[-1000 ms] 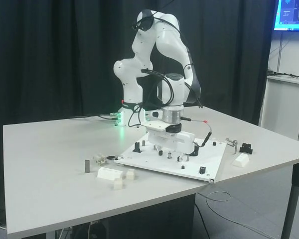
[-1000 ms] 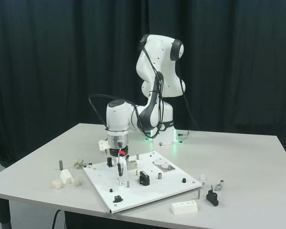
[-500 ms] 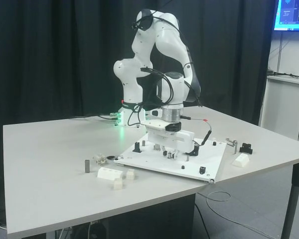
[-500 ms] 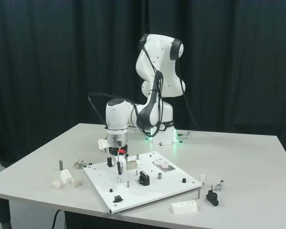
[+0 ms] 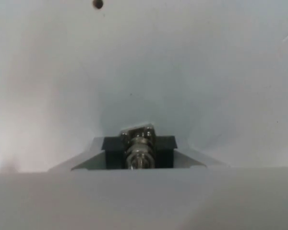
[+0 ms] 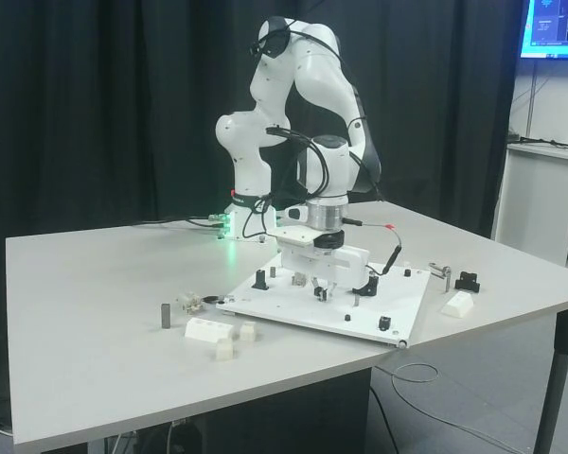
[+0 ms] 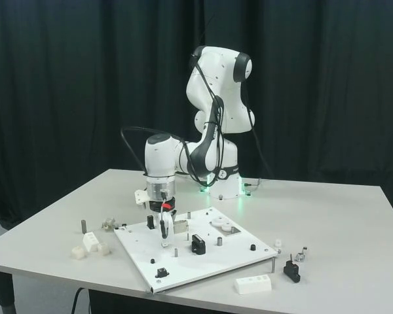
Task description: Remove BNC.
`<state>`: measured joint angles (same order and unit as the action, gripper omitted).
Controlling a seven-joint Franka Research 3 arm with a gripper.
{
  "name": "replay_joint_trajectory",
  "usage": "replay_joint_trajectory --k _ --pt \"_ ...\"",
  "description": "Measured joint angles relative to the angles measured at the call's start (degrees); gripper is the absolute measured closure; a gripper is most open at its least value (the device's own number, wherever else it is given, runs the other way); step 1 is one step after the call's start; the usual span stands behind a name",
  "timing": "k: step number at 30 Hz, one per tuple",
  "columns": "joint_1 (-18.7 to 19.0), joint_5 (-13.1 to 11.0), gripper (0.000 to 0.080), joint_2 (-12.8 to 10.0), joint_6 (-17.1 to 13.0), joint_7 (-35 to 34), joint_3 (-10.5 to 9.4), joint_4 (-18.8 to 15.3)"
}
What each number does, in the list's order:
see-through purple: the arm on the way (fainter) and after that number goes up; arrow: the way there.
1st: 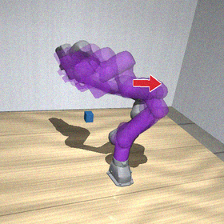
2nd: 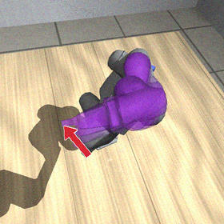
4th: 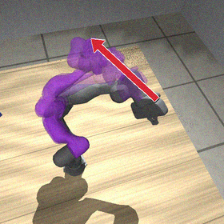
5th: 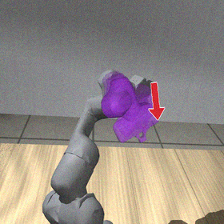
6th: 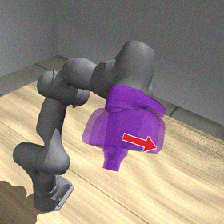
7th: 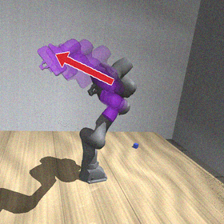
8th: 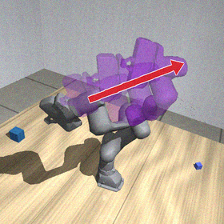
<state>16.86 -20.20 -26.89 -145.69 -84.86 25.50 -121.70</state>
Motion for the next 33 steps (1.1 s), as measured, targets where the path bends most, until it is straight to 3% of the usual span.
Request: replay_joint_trajectory --k 10,33 --pt "0.0 0.14 0.0679 -0.03 -0.16 1.31 -0.07 0.0" --pt "0.01 0.28 0.0679 0.03 -0.08 22.75 -0.07 -0.01"
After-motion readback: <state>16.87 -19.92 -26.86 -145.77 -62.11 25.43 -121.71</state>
